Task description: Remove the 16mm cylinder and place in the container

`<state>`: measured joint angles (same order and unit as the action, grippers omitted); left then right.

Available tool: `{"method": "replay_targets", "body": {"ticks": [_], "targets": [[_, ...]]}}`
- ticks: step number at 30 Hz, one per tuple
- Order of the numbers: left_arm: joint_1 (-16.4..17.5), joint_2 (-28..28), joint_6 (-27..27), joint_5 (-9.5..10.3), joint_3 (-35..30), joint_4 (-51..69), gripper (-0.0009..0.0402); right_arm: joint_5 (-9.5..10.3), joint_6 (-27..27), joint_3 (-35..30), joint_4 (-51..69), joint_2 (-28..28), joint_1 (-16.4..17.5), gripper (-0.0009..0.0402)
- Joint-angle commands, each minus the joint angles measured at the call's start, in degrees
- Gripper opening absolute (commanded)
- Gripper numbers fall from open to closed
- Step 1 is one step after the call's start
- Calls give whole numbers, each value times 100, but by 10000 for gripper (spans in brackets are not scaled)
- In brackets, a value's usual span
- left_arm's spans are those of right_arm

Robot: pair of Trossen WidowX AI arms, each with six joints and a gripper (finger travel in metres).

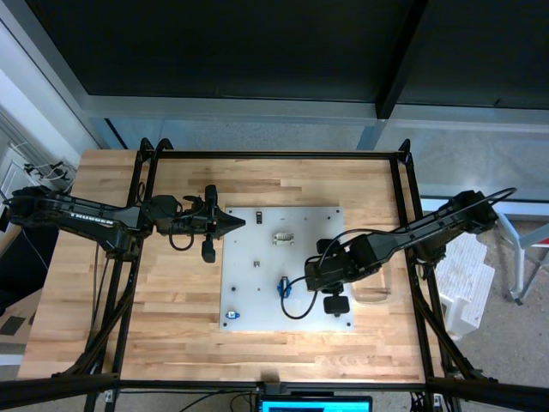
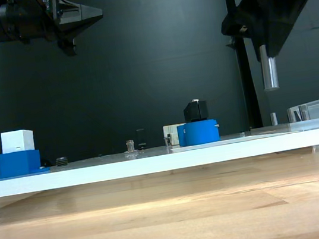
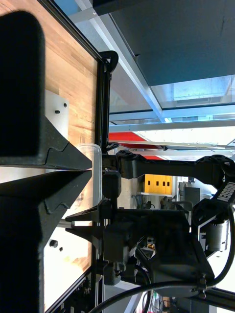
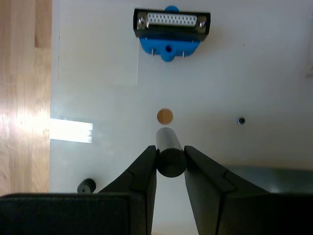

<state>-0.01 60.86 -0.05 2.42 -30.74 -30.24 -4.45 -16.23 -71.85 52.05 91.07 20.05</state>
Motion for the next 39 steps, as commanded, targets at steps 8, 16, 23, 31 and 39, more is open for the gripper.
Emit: {"method": "replay_targets", "body": {"ticks": [8, 16, 23, 31, 39], "targets": [[2, 0, 0, 0, -2, 0, 0, -4, -293, 752, 0, -627, 44, 90], [2, 0, 0, 0, -2, -2, 0, 0, -695, 1482, 11, -1331, 103, 176], [2, 0, 0, 0, -2, -2, 0, 0, -1016, 2004, 133, -1912, 149, 235], [2, 0, 0, 0, -2, -2, 0, 0, -1027, 2393, 144, -2304, 186, 243], [0, 0, 0, 0, -2, -2, 0, -4, -988, 2398, 79, -2256, 321, 243]]}}
